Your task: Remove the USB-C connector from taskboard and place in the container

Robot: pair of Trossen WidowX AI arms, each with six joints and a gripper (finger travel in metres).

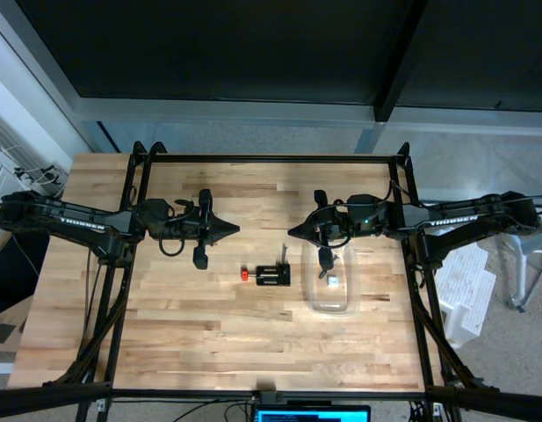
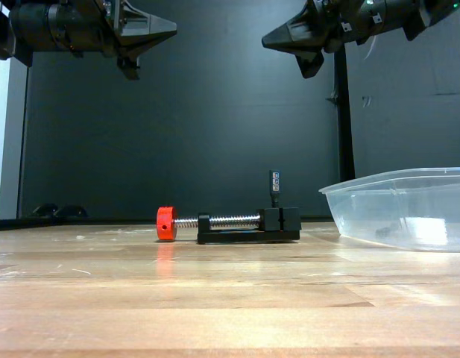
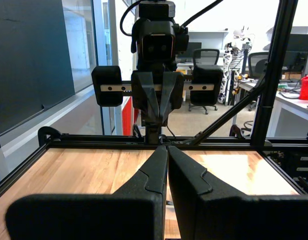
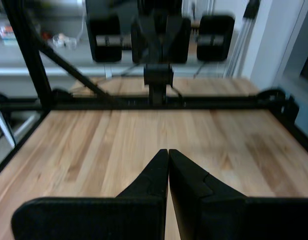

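Low down, USB-C connector [image 2: 274, 184] upright in taskboard [image 2: 248, 224]; left hand [image 2: 171, 30], right hand [image 2: 268, 37] aloft.

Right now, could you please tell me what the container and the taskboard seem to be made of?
The container looks like clear, glossy plastic: its walls are see-through with bright highlights. The taskboard seems matte black, plastic or metal; its threaded screw gleams like steel. The left gripper and right gripper hang shut high above the table.

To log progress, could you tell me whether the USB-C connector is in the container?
No, the USB-C connector stands in the taskboard; the left gripper and right gripper hang high above, jaws shut.
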